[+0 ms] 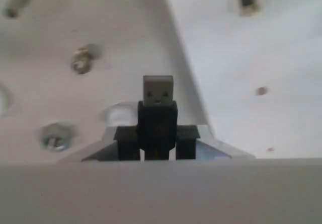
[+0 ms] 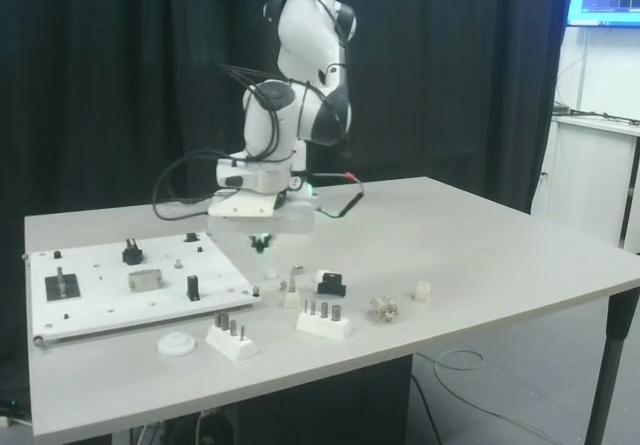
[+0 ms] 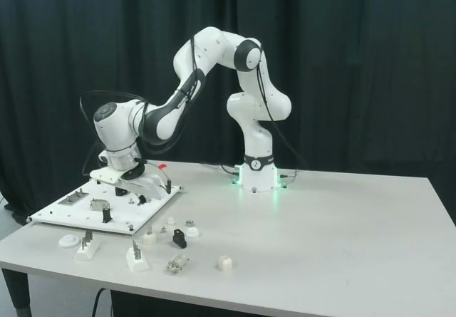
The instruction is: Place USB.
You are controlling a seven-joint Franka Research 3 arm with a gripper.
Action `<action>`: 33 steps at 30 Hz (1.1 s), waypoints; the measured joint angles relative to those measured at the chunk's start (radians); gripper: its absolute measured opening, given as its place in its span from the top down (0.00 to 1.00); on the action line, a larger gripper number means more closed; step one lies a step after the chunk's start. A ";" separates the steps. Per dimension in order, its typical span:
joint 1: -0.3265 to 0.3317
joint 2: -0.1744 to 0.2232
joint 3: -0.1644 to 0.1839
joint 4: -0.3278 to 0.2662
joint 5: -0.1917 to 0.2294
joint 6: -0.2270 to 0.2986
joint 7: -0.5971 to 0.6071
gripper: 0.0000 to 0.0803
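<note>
Black jaws closed tight on the USB plug (image 1: 157,110), its metal tip pointing out from between the fingers. Beneath it lay the white board (image 2: 140,285), at the left of the first room view on the grey desk (image 2: 480,245).

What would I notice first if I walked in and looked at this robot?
First the big white robot arm, bending from its base at the back of the grey table over to the white board near one end. Its gripper hangs just above that board's edge, pinching a black USB plug with the metal tip sticking out. In front of the board, little white and black parts lie scattered on the table.
</note>
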 joint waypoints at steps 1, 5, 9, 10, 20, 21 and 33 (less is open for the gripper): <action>0.001 0.000 0.006 0.003 0.004 -0.010 0.007 0.81; 0.007 0.002 0.027 0.015 0.021 -0.047 0.038 0.81; 0.022 0.004 0.042 0.026 0.043 -0.083 0.074 0.81; 0.027 0.005 0.046 0.029 0.047 -0.093 0.082 0.81; 0.071 0.022 0.092 0.062 0.067 -0.182 0.200 0.81; 0.075 0.023 0.100 0.066 0.068 -0.190 0.213 0.81; 0.090 0.046 0.222 0.137 0.084 -0.255 0.387 0.81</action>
